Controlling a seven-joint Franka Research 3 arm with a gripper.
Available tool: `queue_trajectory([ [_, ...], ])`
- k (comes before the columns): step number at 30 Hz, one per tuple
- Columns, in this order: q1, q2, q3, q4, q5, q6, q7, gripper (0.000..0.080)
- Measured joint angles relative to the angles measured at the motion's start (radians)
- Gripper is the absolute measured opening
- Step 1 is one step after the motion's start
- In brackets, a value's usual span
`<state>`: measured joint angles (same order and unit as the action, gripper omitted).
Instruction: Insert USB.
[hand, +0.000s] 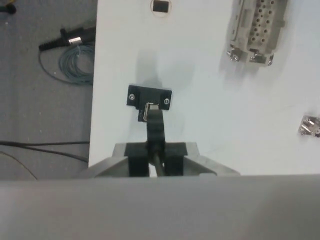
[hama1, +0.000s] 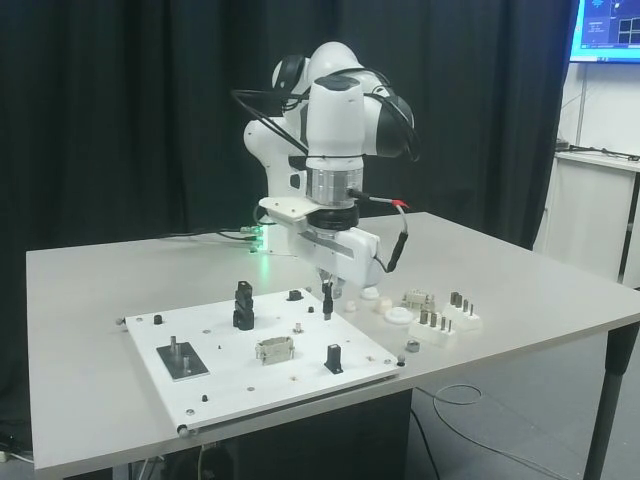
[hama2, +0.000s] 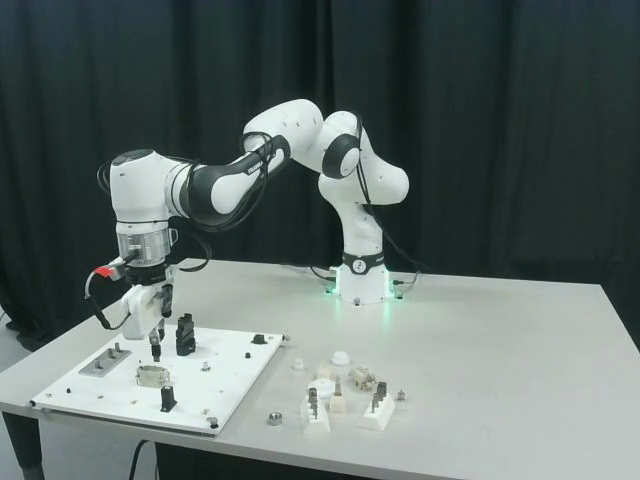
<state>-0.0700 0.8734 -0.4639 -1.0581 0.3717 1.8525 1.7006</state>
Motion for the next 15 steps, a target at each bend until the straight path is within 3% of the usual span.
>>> queue_trajectory([
  [15,0.000,0.016,0.000,0.017,0.013,0.002,0.017,0.0060],
])
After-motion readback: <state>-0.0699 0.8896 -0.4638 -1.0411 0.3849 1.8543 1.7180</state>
